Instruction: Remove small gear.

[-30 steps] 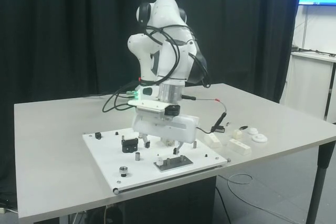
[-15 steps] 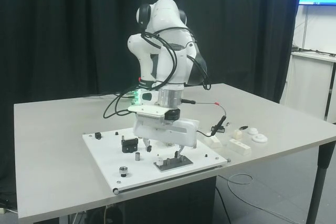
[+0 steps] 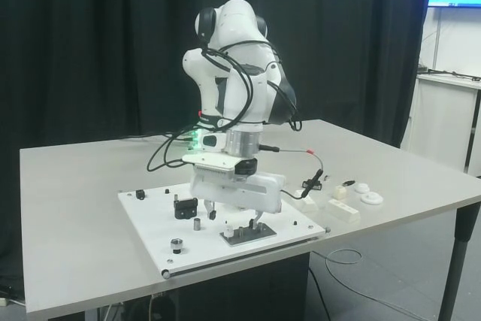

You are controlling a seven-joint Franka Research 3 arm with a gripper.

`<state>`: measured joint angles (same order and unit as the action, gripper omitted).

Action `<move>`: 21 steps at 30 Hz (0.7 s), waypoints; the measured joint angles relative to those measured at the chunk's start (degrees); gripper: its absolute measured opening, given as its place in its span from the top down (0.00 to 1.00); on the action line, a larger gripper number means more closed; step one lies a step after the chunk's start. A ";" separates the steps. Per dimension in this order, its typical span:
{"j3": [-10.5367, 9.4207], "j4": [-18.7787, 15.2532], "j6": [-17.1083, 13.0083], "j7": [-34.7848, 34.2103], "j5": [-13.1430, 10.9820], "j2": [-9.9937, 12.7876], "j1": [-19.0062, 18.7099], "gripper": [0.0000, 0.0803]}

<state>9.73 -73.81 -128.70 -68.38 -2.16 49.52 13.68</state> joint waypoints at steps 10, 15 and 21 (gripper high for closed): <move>0.34 1.18 0.06 0.70 0.00 1.21 0.00 0.00; 0.44 1.44 0.05 1.17 0.00 1.50 0.00 0.00; 0.48 2.15 0.04 1.17 0.00 2.12 -0.01 0.00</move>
<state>10.21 -71.66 -128.65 -67.21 -2.16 51.64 13.67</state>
